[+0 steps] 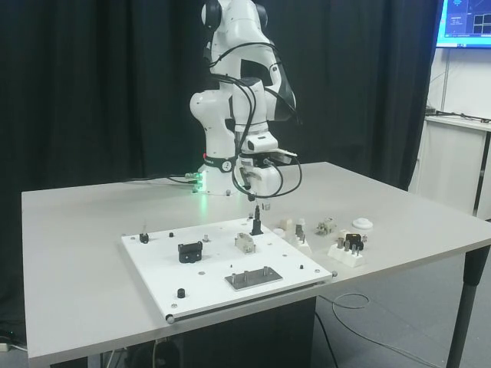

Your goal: Pick waterproof.

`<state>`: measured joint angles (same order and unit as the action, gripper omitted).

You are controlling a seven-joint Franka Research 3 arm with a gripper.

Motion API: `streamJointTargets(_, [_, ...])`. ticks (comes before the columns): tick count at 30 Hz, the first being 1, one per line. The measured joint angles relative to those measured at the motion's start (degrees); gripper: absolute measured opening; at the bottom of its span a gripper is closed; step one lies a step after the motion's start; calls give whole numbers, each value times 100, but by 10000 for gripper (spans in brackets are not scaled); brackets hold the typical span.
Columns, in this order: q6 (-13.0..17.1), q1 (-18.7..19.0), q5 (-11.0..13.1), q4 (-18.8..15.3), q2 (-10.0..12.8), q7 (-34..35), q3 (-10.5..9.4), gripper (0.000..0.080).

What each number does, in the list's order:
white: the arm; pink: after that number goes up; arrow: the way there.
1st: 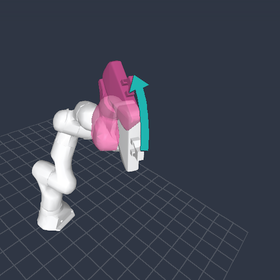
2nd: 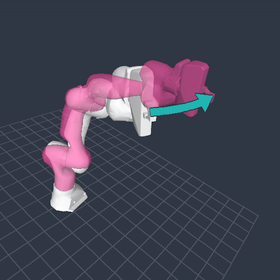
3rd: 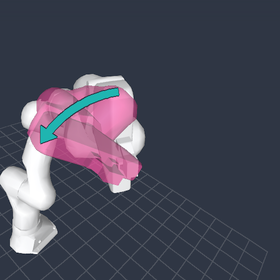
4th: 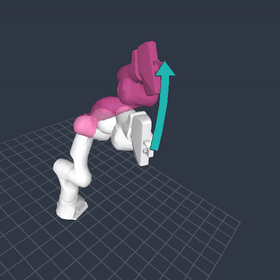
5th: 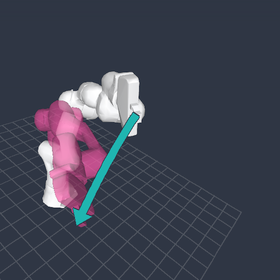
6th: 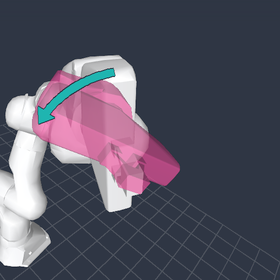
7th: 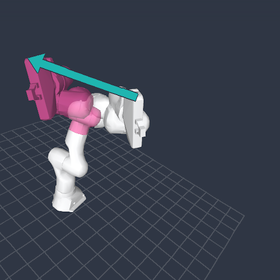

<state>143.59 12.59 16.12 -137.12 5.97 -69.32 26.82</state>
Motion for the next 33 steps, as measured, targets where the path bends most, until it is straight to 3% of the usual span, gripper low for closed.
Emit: streamJointTargets(33, [-196,4,-222,7,-211,98,-7,800])
